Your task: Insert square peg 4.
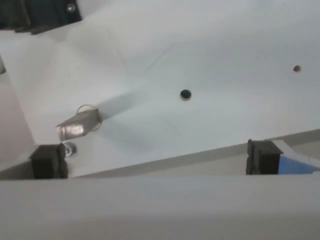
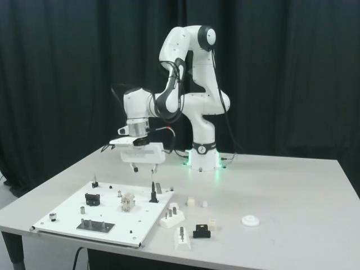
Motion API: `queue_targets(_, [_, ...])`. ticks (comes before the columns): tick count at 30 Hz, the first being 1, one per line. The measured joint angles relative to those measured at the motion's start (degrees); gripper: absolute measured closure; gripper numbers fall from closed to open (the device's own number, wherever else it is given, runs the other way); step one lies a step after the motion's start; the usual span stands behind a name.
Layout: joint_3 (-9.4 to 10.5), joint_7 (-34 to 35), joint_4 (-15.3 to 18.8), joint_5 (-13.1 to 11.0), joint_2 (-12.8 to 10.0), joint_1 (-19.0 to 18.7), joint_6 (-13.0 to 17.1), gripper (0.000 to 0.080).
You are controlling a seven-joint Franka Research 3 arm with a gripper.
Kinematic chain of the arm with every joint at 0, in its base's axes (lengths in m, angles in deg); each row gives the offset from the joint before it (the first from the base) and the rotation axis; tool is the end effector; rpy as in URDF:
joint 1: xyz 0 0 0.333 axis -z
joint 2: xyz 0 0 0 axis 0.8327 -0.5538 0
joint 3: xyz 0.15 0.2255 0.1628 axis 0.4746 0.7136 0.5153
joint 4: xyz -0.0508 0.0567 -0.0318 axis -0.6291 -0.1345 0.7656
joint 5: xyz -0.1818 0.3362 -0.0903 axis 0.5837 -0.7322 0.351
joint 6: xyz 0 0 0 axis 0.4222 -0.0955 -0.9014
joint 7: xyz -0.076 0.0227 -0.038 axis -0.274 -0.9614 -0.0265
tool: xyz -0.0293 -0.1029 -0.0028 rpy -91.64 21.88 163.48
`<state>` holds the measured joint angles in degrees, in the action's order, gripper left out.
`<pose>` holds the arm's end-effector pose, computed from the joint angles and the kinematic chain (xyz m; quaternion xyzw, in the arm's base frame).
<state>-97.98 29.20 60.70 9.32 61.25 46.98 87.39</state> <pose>0.4041 -0.1914 0.2763 -0.8684 0.4920 0.0015 0.0617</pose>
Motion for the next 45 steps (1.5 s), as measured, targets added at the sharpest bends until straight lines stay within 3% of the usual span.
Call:
queue_targets(18, [1.59, 0.1, 0.1, -2.9, -5.0, -0.6, 4.7, 0.0003])
queue_targets(28, [2.30, 0.1, 0.1, -3.2, -7.0, -1.3, 6.4, 0.0003])
queue_targets(45, [2.28, -0.2, 0.1, -3.6, -7.6, -1.9, 6.8, 0.0003])
